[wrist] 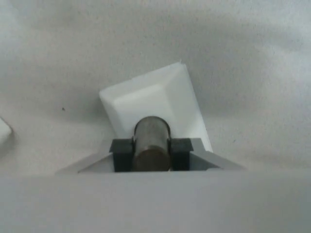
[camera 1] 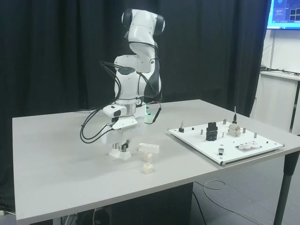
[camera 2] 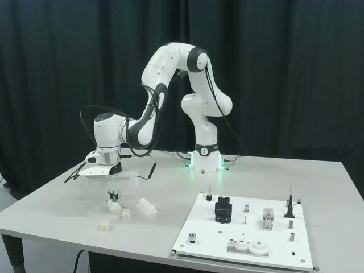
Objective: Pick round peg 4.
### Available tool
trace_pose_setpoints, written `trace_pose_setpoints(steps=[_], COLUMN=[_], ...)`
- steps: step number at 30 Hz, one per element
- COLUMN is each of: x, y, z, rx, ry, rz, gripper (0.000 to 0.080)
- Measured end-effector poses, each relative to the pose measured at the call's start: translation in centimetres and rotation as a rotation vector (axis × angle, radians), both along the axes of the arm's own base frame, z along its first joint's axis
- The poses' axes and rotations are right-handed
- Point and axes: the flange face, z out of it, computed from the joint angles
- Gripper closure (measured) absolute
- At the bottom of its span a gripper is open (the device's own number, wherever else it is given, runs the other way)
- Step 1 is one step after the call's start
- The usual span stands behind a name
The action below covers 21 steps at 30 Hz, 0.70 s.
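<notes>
- The two-fingered gripper (wrist: 151, 154) is closed around a grey round metal peg (wrist: 151, 145).
- Beneath the peg sits a white plastic holder block (wrist: 150, 97) on the grey table (wrist: 243, 58).

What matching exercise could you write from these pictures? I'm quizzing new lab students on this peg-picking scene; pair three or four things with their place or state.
Things:
1. round peg
2. end effector
3. white holder block
4. white board

Places or states:
A. lies on the grey table, directly below the peg
B. shut on the peg
C. carries small parts, away from the arm
D. held between two black fingers

Pairs: 1-D, 2-B, 3-A, 4-C
</notes>
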Motion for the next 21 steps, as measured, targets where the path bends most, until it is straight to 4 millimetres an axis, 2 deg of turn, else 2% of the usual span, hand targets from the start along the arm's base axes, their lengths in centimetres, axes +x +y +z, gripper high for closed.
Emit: trace_pose_setpoints(steps=[10, 21], x=[-0.1, -0.6], y=[0.0, -0.2], z=[0.6, 2.4], rx=[0.002, 0.025], ry=[-0.006, 0.004], rz=[-0.012, -0.037], gripper=[0.065, 0.065])
